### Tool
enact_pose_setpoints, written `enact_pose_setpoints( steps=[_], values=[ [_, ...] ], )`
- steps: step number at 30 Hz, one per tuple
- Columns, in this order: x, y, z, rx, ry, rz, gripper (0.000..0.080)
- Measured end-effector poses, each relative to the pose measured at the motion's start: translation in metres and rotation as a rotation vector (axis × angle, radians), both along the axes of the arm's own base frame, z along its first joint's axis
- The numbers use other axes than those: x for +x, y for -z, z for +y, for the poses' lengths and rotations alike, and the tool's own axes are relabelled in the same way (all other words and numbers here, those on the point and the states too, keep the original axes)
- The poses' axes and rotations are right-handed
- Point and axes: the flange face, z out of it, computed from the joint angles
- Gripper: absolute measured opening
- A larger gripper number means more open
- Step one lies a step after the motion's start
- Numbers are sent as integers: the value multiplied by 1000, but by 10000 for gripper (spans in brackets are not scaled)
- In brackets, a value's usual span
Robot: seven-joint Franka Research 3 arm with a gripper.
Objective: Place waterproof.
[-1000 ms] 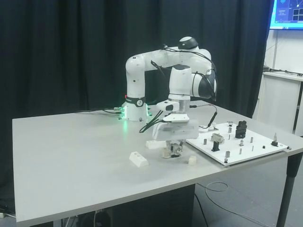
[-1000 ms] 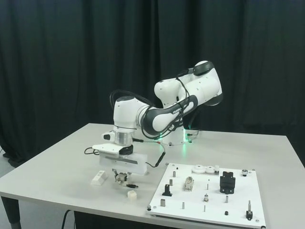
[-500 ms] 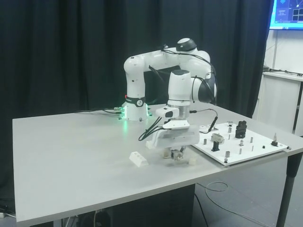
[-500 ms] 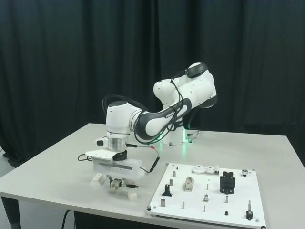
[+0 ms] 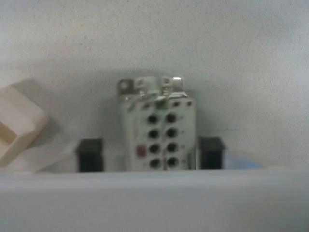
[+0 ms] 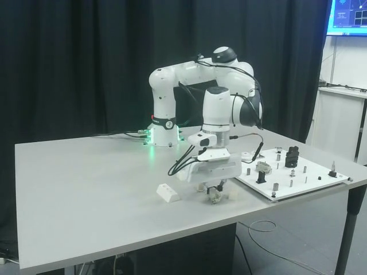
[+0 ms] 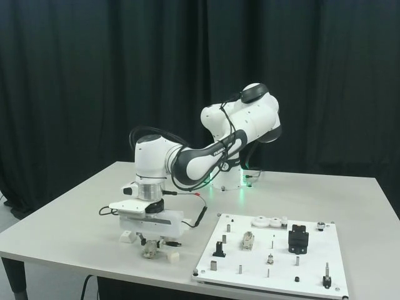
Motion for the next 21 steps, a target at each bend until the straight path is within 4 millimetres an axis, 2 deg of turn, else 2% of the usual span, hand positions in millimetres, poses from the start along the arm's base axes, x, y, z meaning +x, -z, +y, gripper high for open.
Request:
enact_pose_setpoints(
  steps=[8, 9, 15, 16, 21],
  values=[
    [1, 1, 1, -7, -18, 6, 342],
    [1, 0, 1, -7, -19, 6, 748],
    [2, 0, 1, -12, -23, 10, 748],
    [2, 0, 1, -12, -23, 10, 789],
    [2, -2, 1, -16, -24, 10, 798]
  ],
)
